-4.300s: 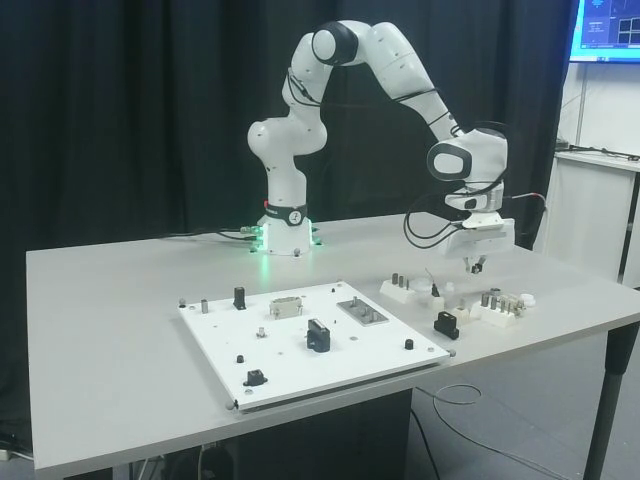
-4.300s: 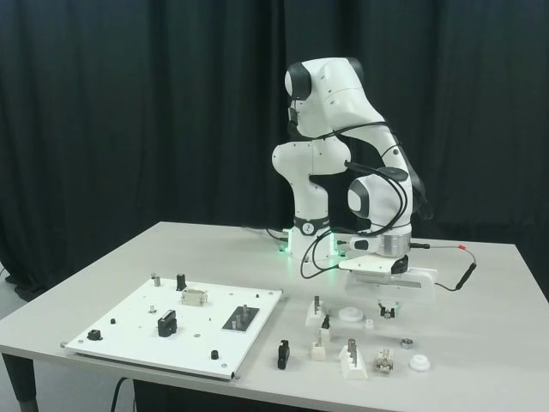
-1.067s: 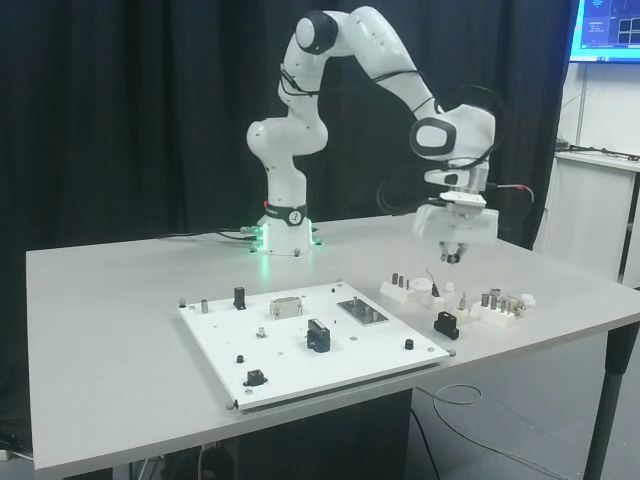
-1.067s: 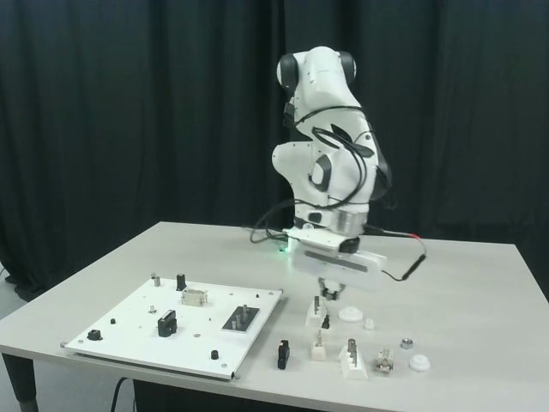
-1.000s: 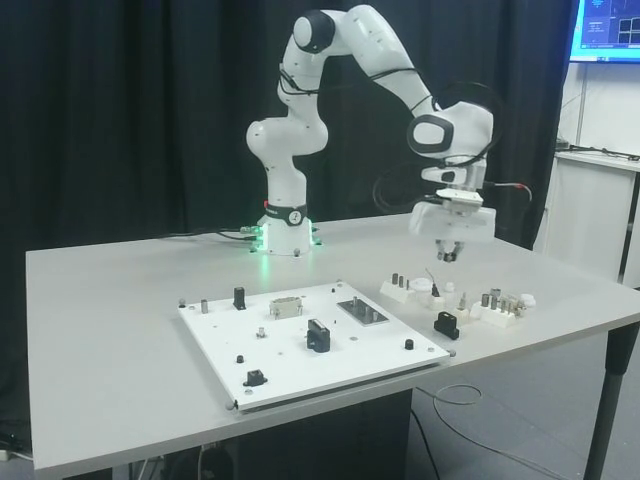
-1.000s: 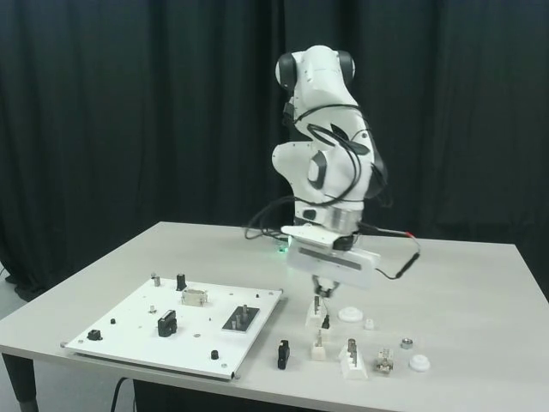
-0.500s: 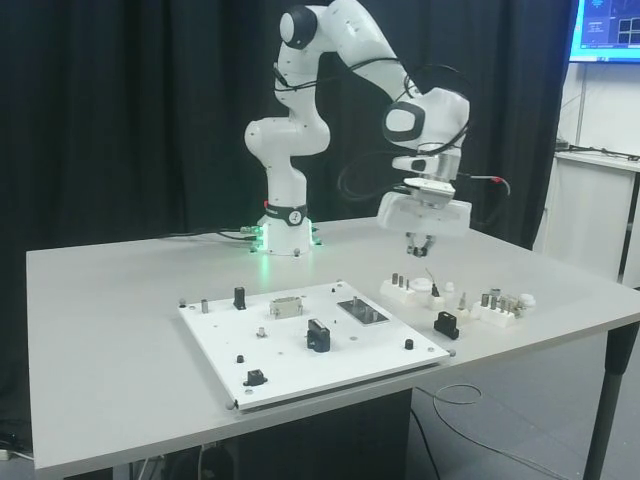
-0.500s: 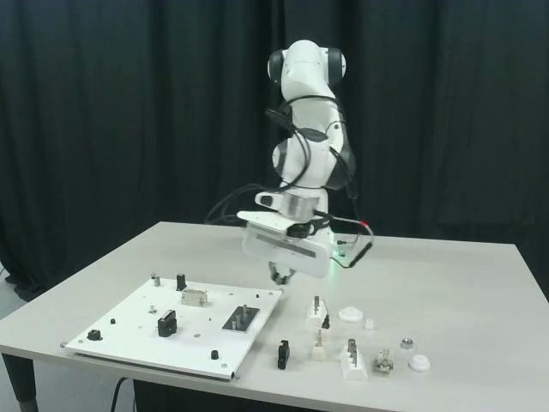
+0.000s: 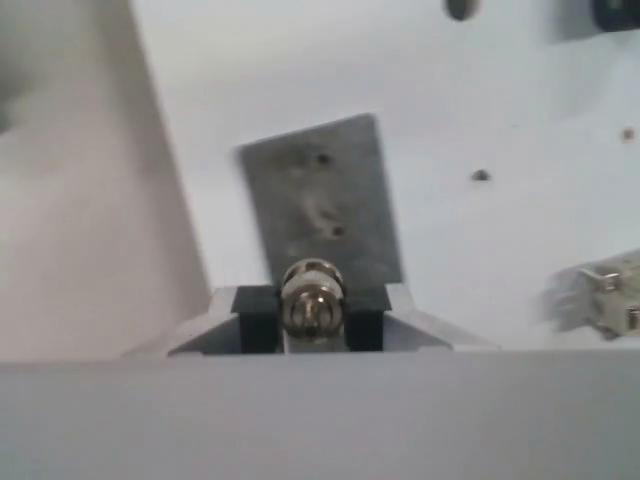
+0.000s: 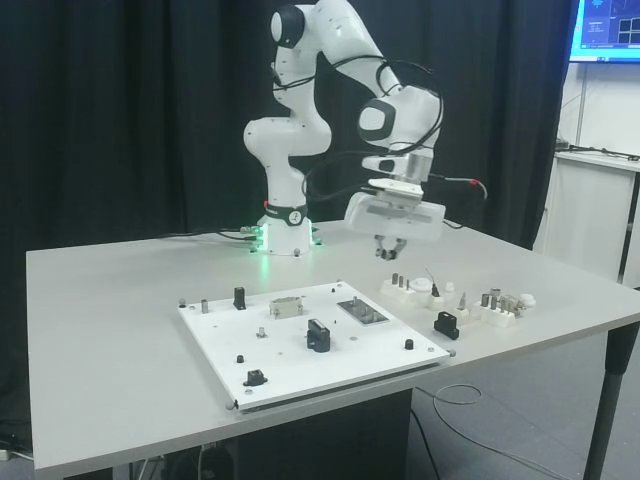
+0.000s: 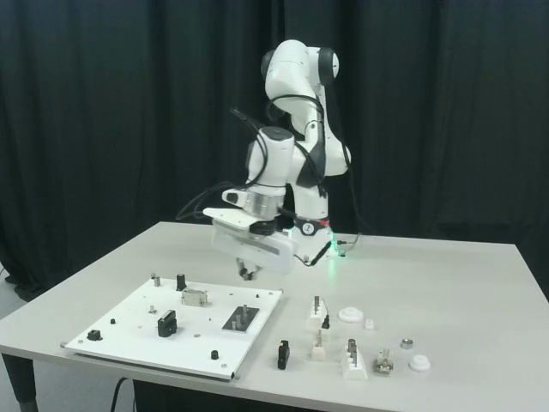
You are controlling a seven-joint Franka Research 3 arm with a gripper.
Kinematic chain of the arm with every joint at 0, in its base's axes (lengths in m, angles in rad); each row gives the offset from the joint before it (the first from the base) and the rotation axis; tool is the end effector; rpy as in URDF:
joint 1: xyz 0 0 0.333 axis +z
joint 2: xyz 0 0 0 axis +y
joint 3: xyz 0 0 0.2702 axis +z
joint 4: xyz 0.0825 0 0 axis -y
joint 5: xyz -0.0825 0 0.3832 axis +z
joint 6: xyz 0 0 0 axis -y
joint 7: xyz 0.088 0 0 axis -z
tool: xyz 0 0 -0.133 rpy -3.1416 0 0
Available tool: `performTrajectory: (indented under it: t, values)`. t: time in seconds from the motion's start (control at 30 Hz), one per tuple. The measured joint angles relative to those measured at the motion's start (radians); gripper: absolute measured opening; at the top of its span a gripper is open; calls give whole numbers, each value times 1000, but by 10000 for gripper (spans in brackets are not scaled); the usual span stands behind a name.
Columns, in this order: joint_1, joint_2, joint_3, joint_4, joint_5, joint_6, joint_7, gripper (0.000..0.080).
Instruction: Insert BNC.
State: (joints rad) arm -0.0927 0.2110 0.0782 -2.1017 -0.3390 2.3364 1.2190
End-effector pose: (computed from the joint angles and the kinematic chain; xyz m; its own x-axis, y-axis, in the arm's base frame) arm 0.5678 -0.0195 0.2526 0.5329 -0.8183 0.2154 -0.8448 -0.5290 0.0801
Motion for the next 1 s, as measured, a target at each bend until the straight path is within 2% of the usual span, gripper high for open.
performTrajectory:
  t: [0.3,0.43,0.73,1.0]
  values:
    - [-59,0,-14,0,6,-2,-39,126]
    - [-76,0,-34,0,15,-2,-62,126]
    - [-90,0,-118,0,40,17,-171,126]
    - [-91,11,-211,0,106,58,-309,126]
